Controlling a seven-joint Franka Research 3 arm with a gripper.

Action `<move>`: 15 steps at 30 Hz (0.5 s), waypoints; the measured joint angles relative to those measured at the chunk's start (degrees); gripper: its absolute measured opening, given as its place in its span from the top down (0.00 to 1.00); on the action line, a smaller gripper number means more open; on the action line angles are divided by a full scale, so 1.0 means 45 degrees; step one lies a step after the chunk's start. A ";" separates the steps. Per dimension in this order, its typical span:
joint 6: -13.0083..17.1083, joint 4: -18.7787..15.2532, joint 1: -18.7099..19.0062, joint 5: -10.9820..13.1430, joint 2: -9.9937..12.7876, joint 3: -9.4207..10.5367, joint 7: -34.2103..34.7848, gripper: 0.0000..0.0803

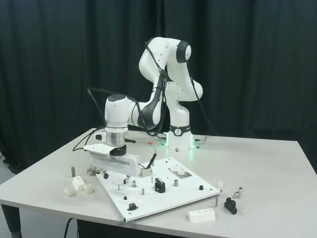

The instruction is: Remove round peg 1.

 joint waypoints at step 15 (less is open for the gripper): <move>0.0600 -0.0596 -0.0096 0.0986 0.0002 -0.0001 -0.0049 0.00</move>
